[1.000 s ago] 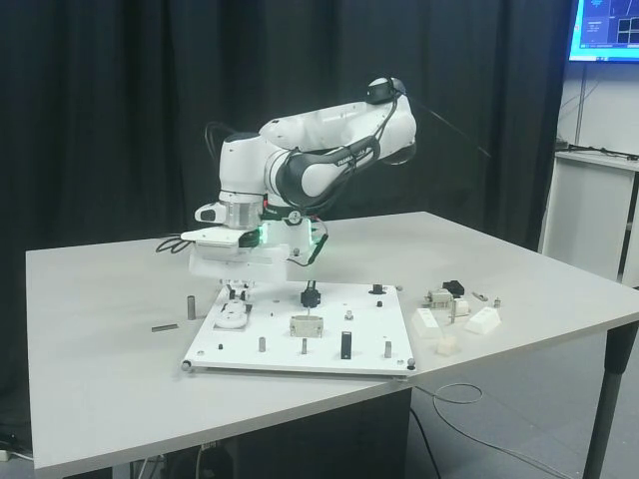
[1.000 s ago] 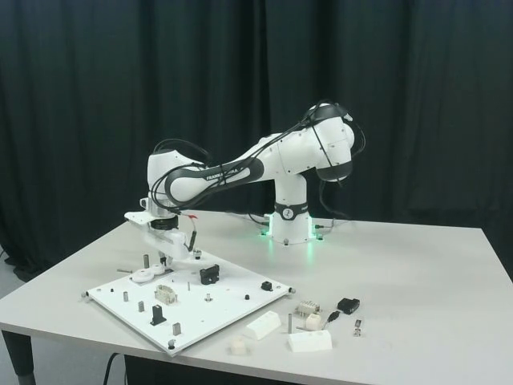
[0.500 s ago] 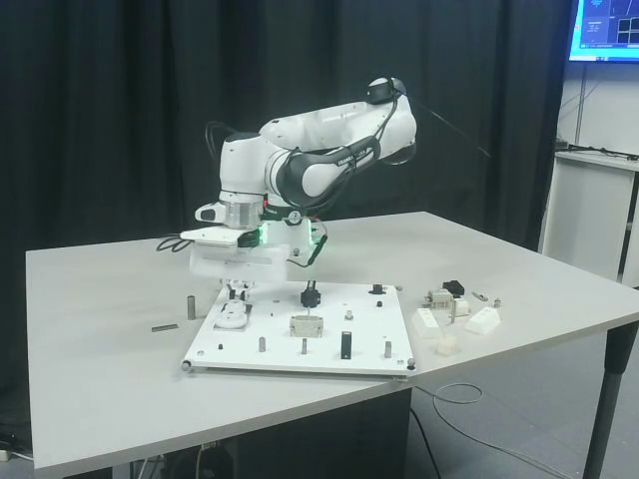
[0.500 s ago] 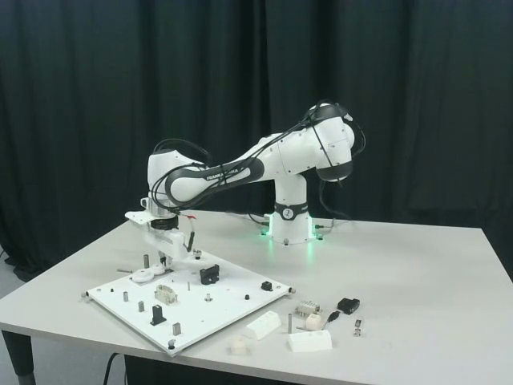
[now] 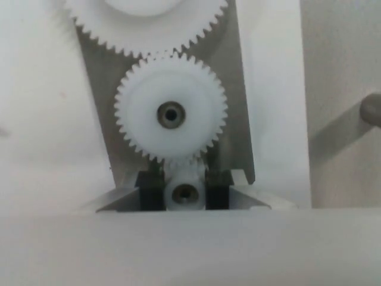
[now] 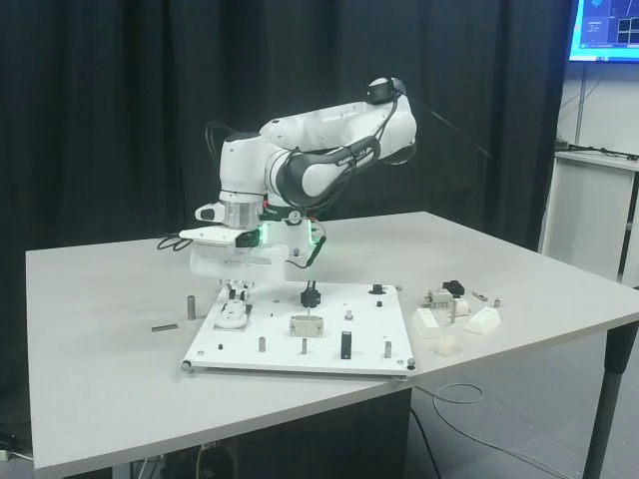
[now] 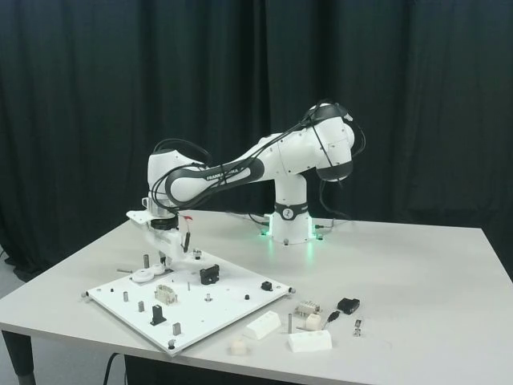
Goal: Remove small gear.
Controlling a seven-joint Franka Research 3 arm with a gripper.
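Note:
The small white gear (image 5: 184,192) sits between my two black fingertips (image 5: 149,189), which press on both its sides. It overlaps the lower teeth of the medium white gear (image 5: 171,114), and the large gear (image 5: 146,18) meshes beyond that. In the room views my gripper (image 6: 238,290) (image 7: 166,258) hangs over the gears (image 6: 231,315) (image 7: 144,276) at one corner of the white board (image 6: 329,344) (image 7: 224,309).
The board carries a black part (image 6: 310,295) (image 7: 209,274), a grey connector block (image 6: 306,325) and several short pegs. A grey peg (image 6: 189,304) stands on the table beside the board. White blocks and small parts (image 6: 449,319) (image 7: 309,341) lie off its other side.
The hand has risen slightly above the board. Everything else stays where it was.

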